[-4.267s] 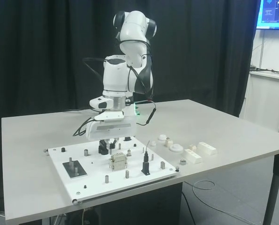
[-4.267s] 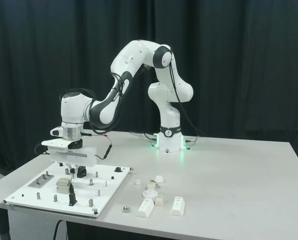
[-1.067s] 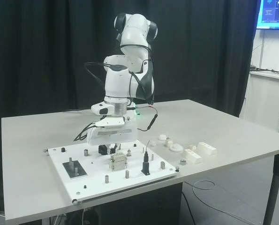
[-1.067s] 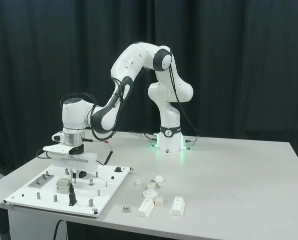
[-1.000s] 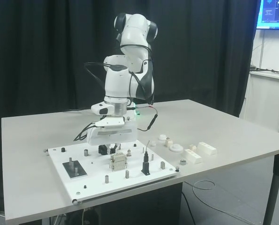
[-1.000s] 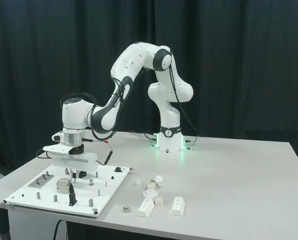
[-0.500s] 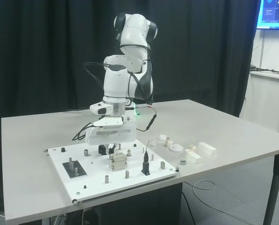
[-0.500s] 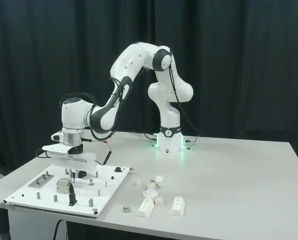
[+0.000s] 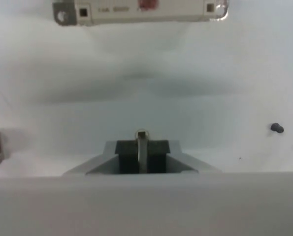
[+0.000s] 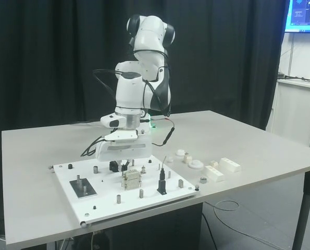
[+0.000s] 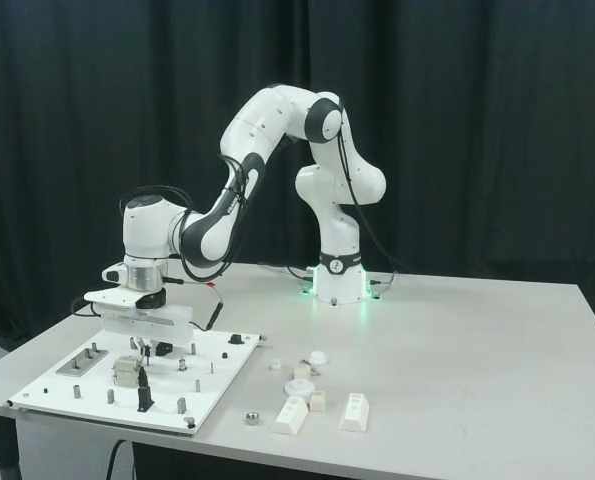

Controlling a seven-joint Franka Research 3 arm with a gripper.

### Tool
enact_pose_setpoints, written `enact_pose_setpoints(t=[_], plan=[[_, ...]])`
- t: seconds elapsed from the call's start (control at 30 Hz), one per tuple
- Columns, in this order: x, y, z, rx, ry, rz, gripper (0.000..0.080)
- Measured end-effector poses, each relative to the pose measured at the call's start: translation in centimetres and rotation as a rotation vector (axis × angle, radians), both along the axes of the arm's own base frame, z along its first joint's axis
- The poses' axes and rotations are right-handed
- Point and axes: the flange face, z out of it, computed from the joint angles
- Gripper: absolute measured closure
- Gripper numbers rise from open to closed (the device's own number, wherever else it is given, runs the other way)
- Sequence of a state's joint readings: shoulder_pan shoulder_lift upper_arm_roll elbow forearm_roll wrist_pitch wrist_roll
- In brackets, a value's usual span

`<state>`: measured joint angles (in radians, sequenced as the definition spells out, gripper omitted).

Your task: Insert square peg 1.

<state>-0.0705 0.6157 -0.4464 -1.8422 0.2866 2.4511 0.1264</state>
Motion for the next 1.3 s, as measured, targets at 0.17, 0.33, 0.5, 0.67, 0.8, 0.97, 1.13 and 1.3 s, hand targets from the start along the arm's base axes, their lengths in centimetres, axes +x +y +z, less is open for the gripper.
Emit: enact_pose_setpoints(t=[0.17, 0.33, 0.5, 0.67, 0.8, 0.97, 1.13, 1.3], plan=[[0.14, 0.01, 0.0, -0.001, -0.001, 0.002, 0.0768], [0.24, 0.01, -0.01, -0.002, -0.002, 0.001, 0.0768], [0.24, 0.01, -0.01, -0.002, -0.002, -0.001, 0.0769], [0.24, -0.02, 0.02, -0.001, 0.0, -0.002, 0.0769], [0.21, -0.04, 0.04, 0.002, 0.003, -0.004, 0.0769], [0.19, -0.01, 0.04, 0.006, 0.009, -0.006, 0.0769], [0.22, 0.13, 0.02, 0.01, 0.013, -0.005, 0.0769], [0.28, 0.24, 0.03, 0.011, 0.014, -0.003, 0.0769]])
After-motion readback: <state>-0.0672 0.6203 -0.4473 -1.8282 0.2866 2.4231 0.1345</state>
